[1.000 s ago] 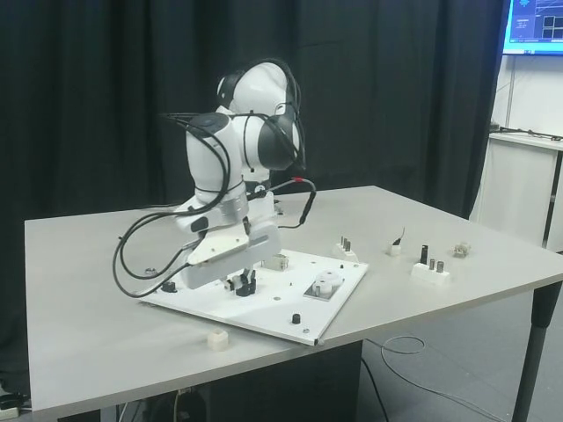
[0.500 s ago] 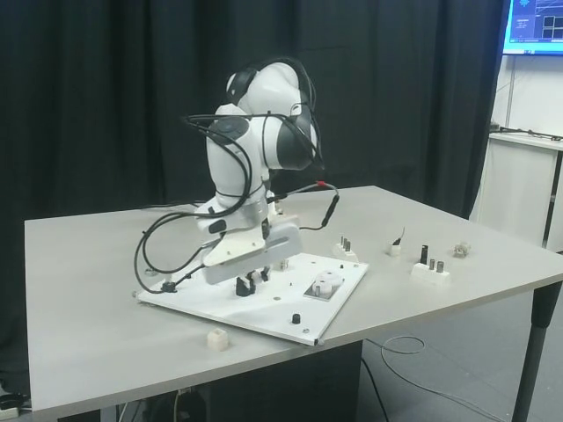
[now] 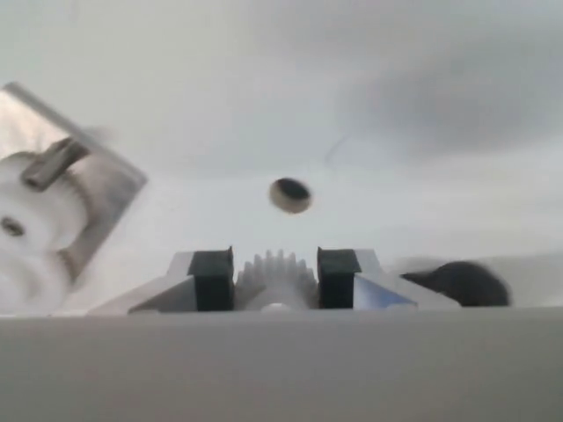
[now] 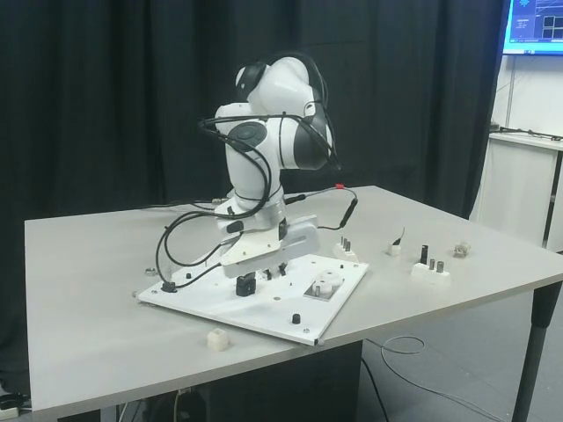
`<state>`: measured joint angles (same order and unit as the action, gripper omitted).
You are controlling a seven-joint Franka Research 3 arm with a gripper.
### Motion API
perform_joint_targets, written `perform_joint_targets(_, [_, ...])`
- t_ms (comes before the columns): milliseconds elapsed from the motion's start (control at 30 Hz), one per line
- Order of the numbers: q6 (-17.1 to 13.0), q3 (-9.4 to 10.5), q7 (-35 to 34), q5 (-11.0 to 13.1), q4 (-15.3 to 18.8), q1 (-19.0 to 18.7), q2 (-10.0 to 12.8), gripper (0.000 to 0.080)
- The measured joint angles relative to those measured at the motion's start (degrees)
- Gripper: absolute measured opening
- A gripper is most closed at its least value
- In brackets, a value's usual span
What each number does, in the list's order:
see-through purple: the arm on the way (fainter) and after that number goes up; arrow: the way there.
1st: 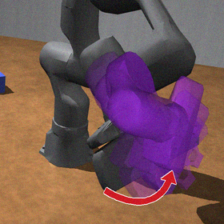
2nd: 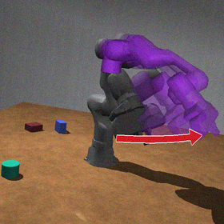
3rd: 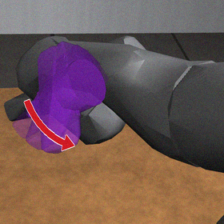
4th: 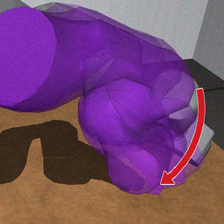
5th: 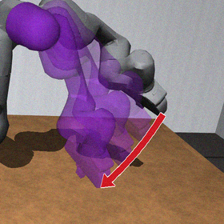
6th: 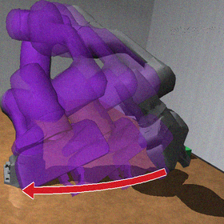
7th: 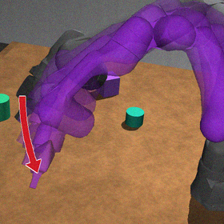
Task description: Insert small gear.
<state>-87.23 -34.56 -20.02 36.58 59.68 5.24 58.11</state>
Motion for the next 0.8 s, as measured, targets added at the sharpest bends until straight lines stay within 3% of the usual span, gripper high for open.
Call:
perform_joint_targets(233, [-0.5, -0.5, -2.1, 0.0, 4.0, -2.5, -2.1, 0.0199])
perform_joint_targets(800, [-6.2, -1.79, -9.9, -0.2, 12.9, -7.8, -6.8, 0.0199])
